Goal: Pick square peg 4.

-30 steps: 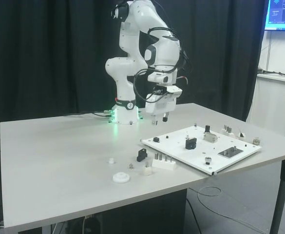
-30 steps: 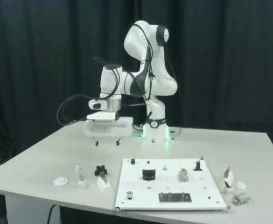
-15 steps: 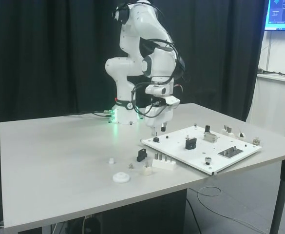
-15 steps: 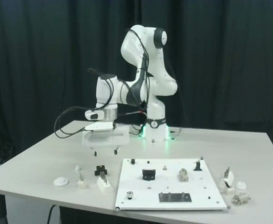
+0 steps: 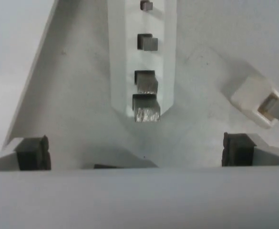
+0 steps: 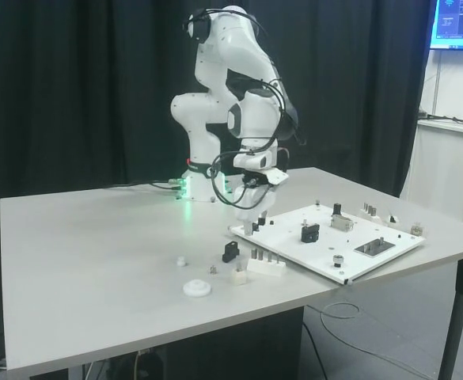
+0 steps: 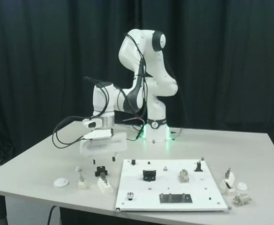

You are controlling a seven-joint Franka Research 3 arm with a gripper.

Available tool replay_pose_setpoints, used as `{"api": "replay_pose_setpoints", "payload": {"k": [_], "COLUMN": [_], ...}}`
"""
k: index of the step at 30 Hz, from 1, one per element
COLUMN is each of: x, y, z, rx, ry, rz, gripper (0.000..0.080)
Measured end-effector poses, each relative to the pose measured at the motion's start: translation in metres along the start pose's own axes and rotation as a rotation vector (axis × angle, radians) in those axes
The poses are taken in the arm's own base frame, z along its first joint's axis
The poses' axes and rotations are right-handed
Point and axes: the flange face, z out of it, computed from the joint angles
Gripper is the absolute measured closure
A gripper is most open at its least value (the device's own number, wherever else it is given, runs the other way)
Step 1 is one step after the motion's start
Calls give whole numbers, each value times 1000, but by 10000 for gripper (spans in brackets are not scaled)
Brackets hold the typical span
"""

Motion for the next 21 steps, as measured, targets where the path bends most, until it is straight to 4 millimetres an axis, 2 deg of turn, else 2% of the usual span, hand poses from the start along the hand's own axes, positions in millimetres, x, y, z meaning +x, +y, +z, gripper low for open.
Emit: {"api": "replay_pose_setpoints", "payload": {"k": [21], "x": [15], "y": [10], "z": [34], "rx": [23], "ry": [-23], "rz": [-20], "gripper": [1]}}
